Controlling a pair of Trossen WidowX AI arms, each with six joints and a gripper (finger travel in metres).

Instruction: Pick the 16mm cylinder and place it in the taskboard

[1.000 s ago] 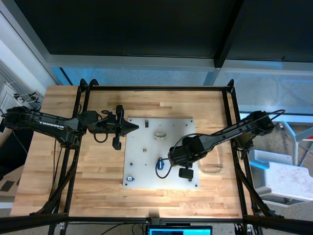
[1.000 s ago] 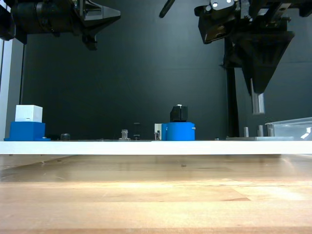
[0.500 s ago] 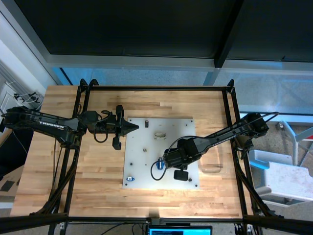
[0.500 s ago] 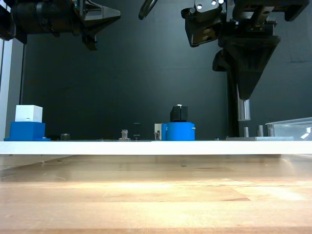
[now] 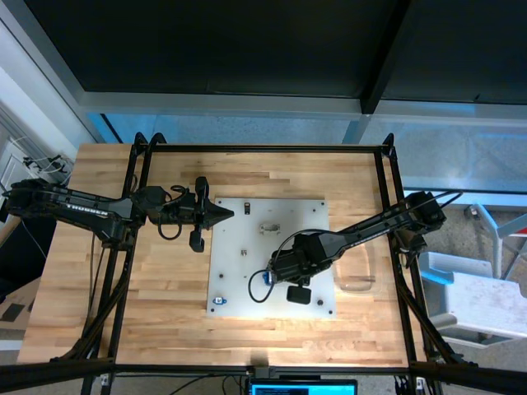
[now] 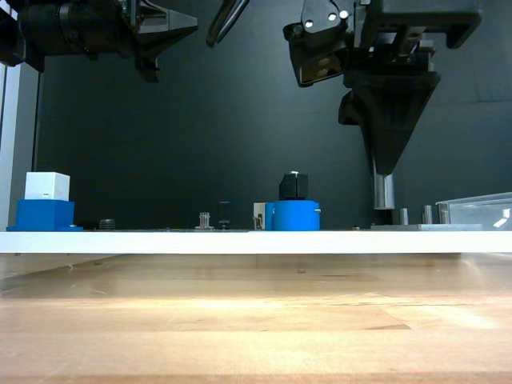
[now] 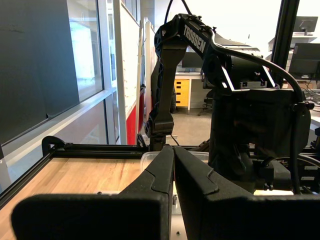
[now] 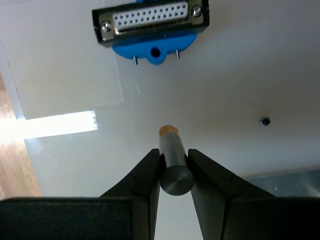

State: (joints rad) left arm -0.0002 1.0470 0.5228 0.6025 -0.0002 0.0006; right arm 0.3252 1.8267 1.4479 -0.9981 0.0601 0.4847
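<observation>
Silver-grey, the 16mm cylinder (image 8: 172, 150) hangs upright just above the taskboard (image 8: 225, 75), pinched by the right gripper (image 6: 384, 172) (left gripper (image 7: 173, 150) is high at the board's left edge, fingers together, empty), and slight misalignment could jam it.

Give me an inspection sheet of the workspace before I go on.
Surface: wooden table, taskboard flat on it.
Job's things: 16mm cylinder upright over the taskboard near the blue connector; contact cannot be told.
Clutter: clear tray right of the taskboard.
Grippers: right gripper shut on the 16mm cylinder; left gripper shut, raised by the taskboard's left edge.
Cables: black cable loop beside the right wrist.
Surroundings: black frame; screen at near edge.
</observation>
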